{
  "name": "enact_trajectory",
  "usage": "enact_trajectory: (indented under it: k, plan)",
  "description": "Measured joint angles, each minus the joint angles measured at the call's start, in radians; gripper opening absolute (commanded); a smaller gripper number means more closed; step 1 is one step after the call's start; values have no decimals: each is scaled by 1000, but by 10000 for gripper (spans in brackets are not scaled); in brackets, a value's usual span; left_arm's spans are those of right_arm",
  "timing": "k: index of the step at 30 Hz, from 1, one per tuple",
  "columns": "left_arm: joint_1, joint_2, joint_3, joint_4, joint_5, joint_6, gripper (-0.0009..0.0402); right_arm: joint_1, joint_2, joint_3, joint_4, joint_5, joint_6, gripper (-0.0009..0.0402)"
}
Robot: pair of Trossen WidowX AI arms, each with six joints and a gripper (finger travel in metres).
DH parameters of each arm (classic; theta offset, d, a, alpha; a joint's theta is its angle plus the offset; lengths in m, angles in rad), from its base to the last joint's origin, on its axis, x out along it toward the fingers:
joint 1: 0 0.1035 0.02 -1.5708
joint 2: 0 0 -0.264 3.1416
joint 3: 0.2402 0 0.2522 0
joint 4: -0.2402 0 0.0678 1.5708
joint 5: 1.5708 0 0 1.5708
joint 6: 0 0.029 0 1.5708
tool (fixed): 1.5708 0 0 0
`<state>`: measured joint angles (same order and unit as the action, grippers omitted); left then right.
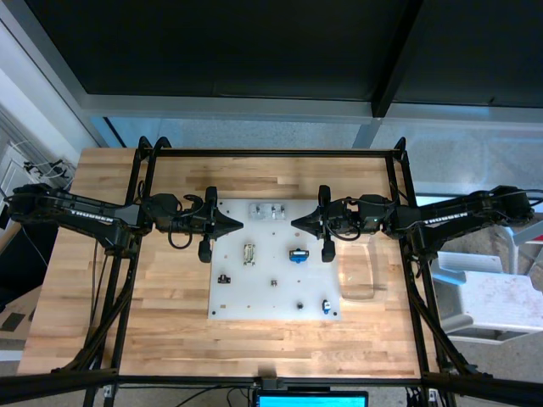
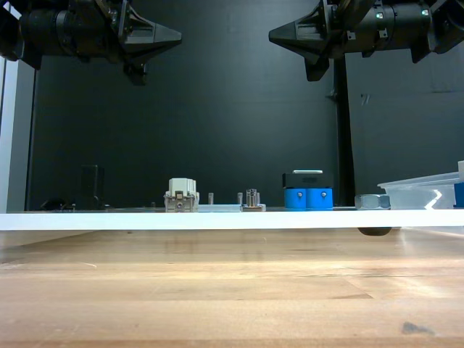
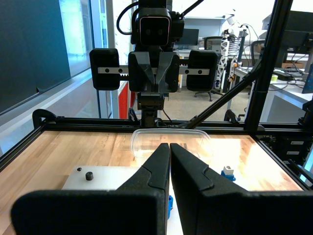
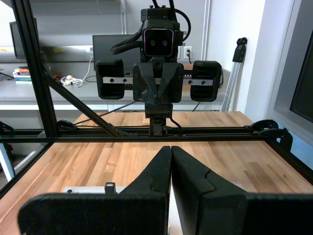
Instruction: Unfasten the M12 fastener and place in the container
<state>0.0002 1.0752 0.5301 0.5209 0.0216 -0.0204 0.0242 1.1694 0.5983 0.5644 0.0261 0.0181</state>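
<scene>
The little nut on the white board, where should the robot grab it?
The nut sits low on the white board, top free, so probably pinch its flat sides from straight above. The right gripper hovers nearer it; the left gripper faces that one, both high above the board.

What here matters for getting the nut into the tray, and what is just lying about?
For the job:
silver nut, at the near right of the white board
clear tray, beside the board's right edge
left gripper and right gripper, both shut, high above the board's far half

Lying about:
blue block
grey connector
blue-and-silver part
</scene>
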Motion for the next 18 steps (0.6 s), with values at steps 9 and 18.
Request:
enact_trajectory:
  k: [9,18]
  plan:
    - [0,0,0,0,0,0,0,2,0,0,-8,0,0,0]
    - [0,0,0,0,0,0,0,3,0,0,-8,-1,1,0]
